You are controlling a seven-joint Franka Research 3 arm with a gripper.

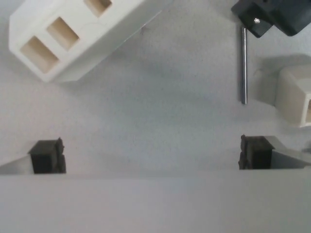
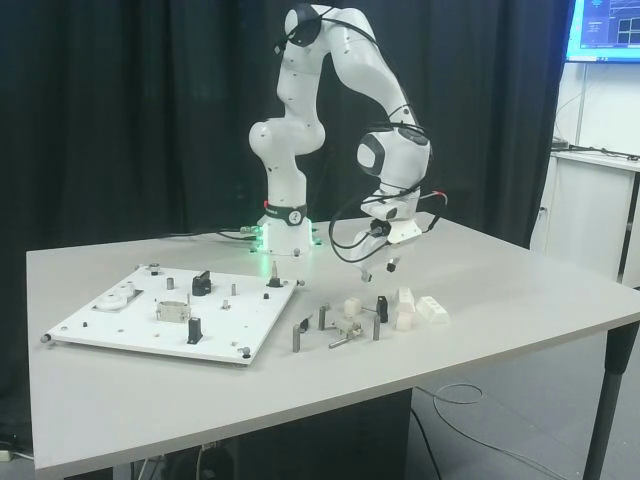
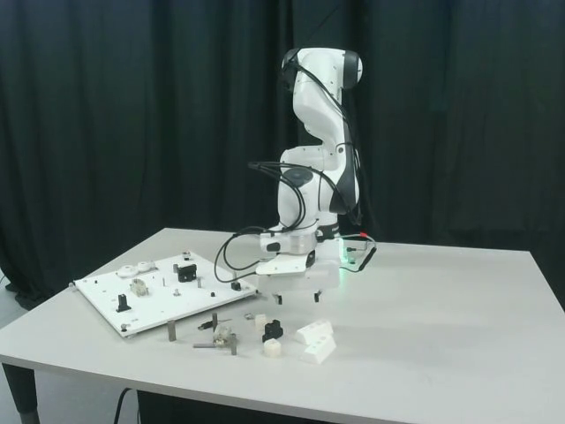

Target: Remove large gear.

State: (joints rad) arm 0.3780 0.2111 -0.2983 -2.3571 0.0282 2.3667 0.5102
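Black curtain behind, matte grey table (image 2: 520, 300). I see the gripper (image 1: 150, 156) spread wide, holding nothing, hovering over loose parts: two blocky white housings (image 1: 63, 36), one thin metal pin (image 1: 244, 65). The large gear (image 2: 118, 297), a white round disc, sits on the flat white board's (image 2: 130, 335) far corner, well apart.

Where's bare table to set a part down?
Free: the grey table beyond the white blocks, and the front strip before the white board. Crowded: the loose parts between board and blocks, below the open gripper.
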